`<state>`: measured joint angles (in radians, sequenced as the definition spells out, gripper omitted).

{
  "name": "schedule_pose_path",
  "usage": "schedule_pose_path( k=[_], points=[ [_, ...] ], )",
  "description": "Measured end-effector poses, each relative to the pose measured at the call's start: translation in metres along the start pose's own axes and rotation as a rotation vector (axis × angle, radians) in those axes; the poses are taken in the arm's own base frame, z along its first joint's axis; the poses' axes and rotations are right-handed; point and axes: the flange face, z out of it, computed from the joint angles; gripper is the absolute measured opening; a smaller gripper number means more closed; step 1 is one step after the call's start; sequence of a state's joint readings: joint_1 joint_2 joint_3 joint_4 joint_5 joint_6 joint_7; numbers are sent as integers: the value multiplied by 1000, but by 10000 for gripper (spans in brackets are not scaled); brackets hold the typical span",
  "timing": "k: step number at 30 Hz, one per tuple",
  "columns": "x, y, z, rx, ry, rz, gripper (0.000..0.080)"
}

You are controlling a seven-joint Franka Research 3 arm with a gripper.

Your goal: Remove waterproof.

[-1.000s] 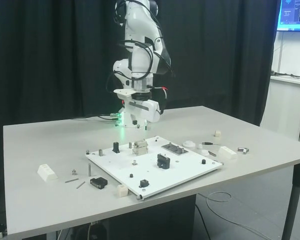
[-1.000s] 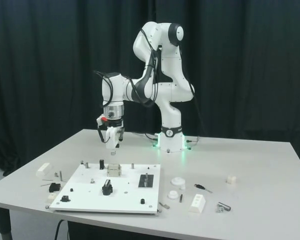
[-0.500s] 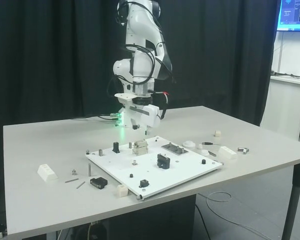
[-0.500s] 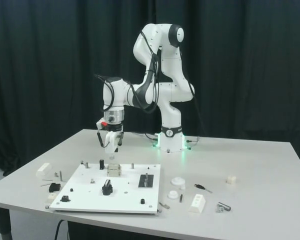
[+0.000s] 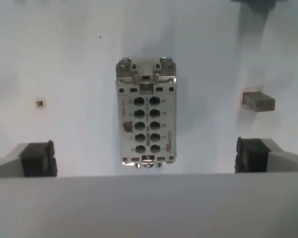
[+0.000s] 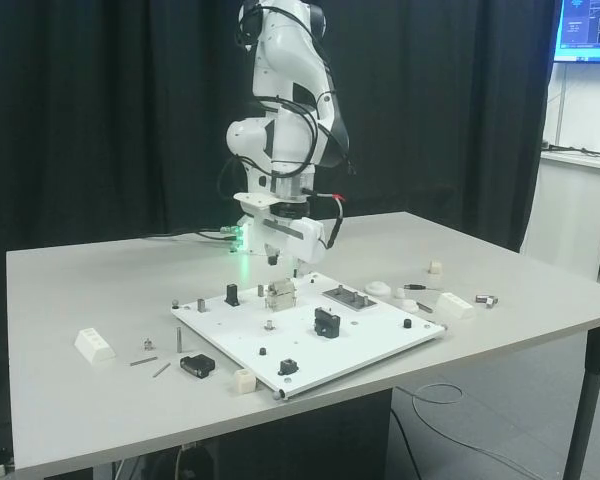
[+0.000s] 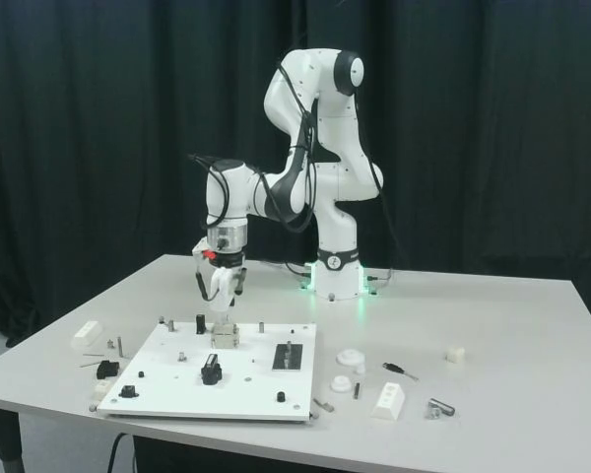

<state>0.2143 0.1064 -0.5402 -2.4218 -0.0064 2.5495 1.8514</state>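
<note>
A white square board (image 6: 310, 345) lies on the grey bench (image 6: 70, 290); the white rectangular connector (image 5: 146, 117) shows two columns of black holes.

A: Where does the first room view stand?

B: Off one corner of the grey table (image 6: 70, 300), some way back, at about table height, facing the arm (image 6: 280, 120) across the white board (image 6: 310, 330), which lies between the camera and the arm's base.

A: And the second?

B: Farther back, square to another edge of the table, with the arm (image 7: 315, 177) behind the board (image 7: 212, 374) and the board left of the base.

A: The wrist view?

B: Straight down, close above the board (image 5: 64, 64), centred on the connector (image 5: 146, 114). All three share that connector (image 6: 281, 293) (image 7: 224, 336) on the board.
</note>
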Motion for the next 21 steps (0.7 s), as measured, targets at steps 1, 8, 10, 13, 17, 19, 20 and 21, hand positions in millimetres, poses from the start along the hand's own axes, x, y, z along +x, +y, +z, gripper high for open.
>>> schedule_pose_path(
  k=[1,8,10,13,17,19,20,21],
  points=[
    [0,0,1,-2,2,-1,803],
    [0,0,7,-2,10,-7,803],
    [0,0,8,1,11,-8,803],
    [1,0,11,4,14,-7,803],
    [2,-1,14,10,18,-5,803],
    [3,-1,16,13,19,-5,803],
    [3,-1,17,14,20,-5,803],
    [3,0,18,14,21,-5,803]
  ],
)
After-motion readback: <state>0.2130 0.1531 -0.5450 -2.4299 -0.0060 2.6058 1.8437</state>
